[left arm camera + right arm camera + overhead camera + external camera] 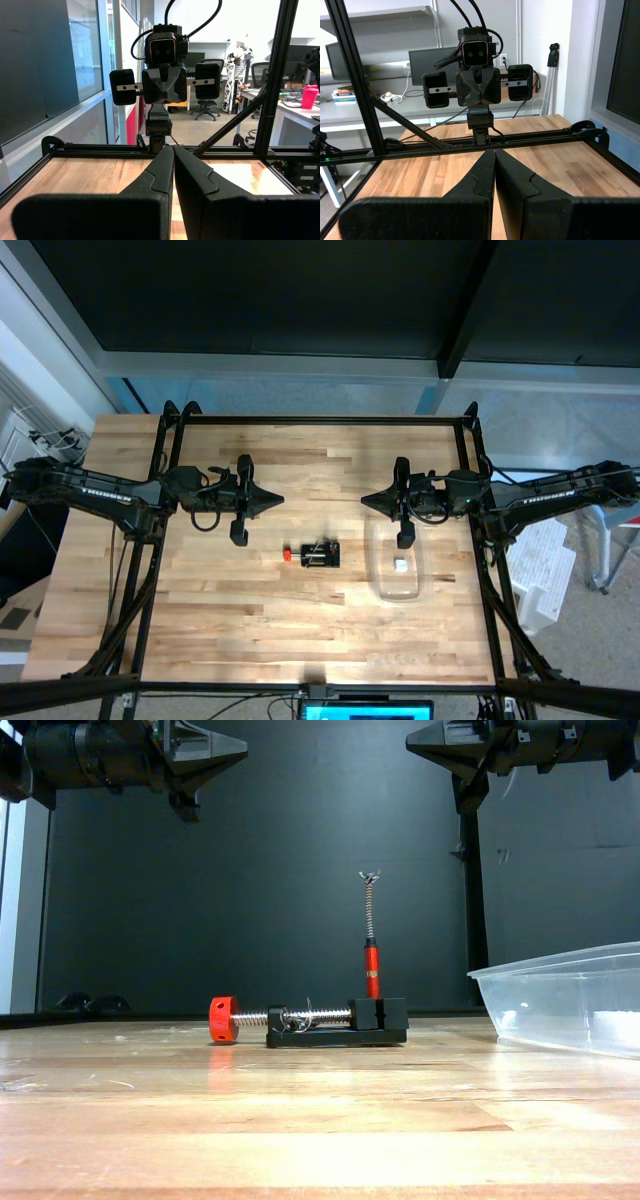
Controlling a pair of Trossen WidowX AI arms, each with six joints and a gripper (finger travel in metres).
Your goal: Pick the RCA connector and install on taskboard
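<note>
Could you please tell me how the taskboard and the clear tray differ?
The taskboard is black with a red knob; the tray is clear. The taskboard is smaller, mid-table; the tray lies to its right, holding a white bit. Both rest on the table. The left hand and right hand hang shut above, tips facing.

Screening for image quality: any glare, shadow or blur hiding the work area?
High view: even light, faint glare on the clear tray. Low view: taskboard sharp against a dark backdrop, its red knob mirrored on the glossy table. Wrist views: left gripper and right gripper, shut, raised either side of the taskboard, show dark and underlit.
</note>
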